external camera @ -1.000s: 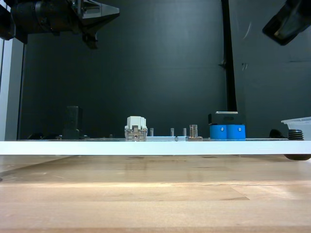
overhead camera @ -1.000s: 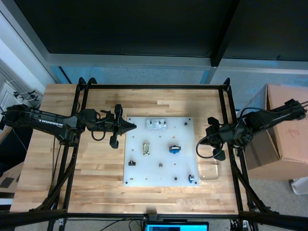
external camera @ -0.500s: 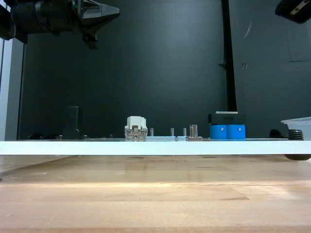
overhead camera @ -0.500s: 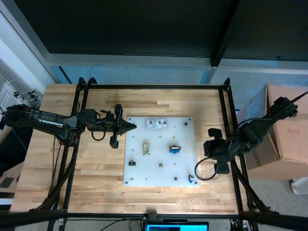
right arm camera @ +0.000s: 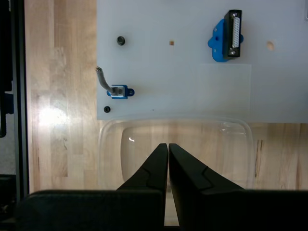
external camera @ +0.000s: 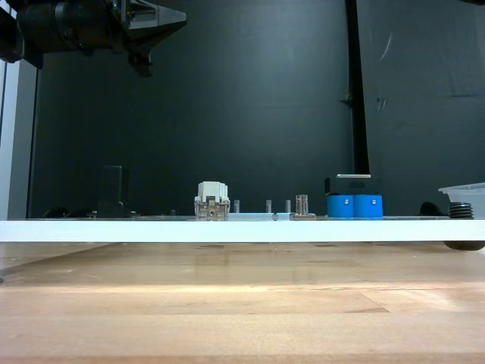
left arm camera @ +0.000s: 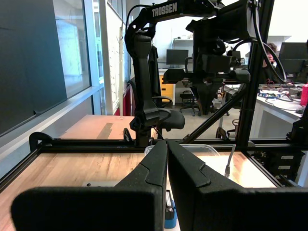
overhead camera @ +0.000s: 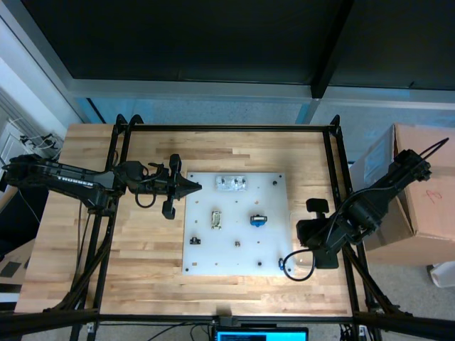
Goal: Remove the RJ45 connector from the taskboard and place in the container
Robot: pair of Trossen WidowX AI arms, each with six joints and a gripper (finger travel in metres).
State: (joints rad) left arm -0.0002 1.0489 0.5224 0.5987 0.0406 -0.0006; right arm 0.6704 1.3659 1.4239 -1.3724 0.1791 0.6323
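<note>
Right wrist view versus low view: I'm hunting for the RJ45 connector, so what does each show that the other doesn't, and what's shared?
Only right wrist: the RJ45 connector in its seat on the taskboard, and the right gripper, jaws shut, above the container. Only low: the left gripper, jaws shut, high over the taskboard's left edge. Both: the container and the blue connector.

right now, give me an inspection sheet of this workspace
surface: white board on wooden table
job's things: network plug in its blue mount at the board's corner; clear tub beside the board, nothing seen inside
clutter: wide blue plug on board
hands: left hand shut, raised by the board's left edge; right hand shut, empty, above the tub
cables: grey stub on the network plug; black loop at right arm
surroundings: cardboard box right of the table
</note>
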